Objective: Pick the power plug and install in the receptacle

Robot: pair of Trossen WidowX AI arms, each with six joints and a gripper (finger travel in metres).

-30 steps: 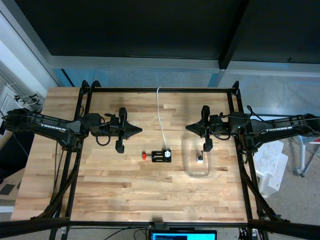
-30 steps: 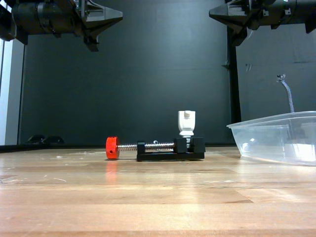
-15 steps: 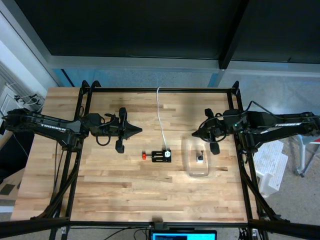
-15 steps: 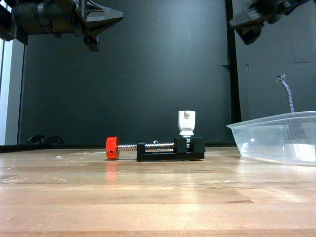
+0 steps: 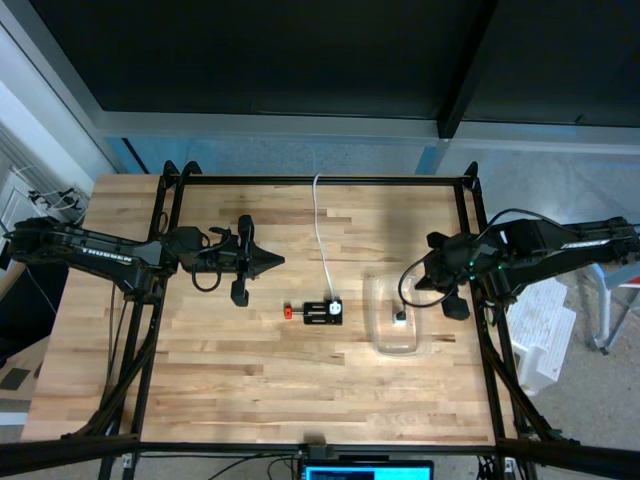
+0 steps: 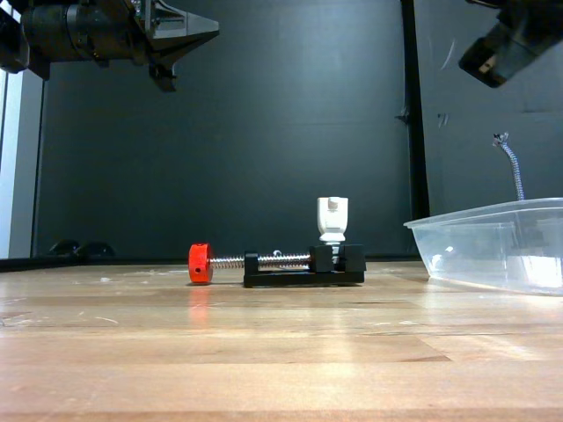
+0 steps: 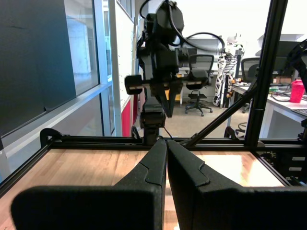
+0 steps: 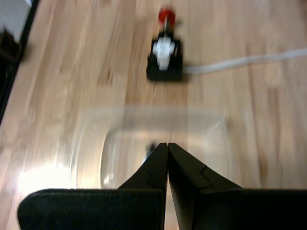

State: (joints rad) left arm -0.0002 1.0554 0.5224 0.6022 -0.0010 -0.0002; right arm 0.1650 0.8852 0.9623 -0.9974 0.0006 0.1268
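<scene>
The receptacle (image 5: 336, 307) is a white round-faced socket standing upright in a small black vise (image 5: 320, 313) with an orange-red knob (image 5: 288, 312); its white cable (image 5: 322, 230) runs to the far edge. The power plug (image 5: 401, 309) is a tiny dark speck inside the clear tray (image 5: 385, 345), next to a small white cube (image 5: 400, 319). My right gripper (image 5: 422, 282) hangs shut and tilted down over the tray's far right side. In the right wrist view, the right gripper (image 8: 167, 144) points over the tray toward the receptacle (image 8: 164, 48). My left gripper (image 5: 280, 262) is shut and high at centre left.
A black frame rail (image 5: 320, 180) borders the far edge of the wooden table (image 5: 250, 390). In the low view the vise (image 6: 303, 264) and tray (image 6: 493, 242) sit on the wood, with the left gripper (image 6: 215, 33) far above them.
The right arm has drawn back to the right and tipped its gripper downward over the tray. The left arm, receptacle and tray have not moved.
</scene>
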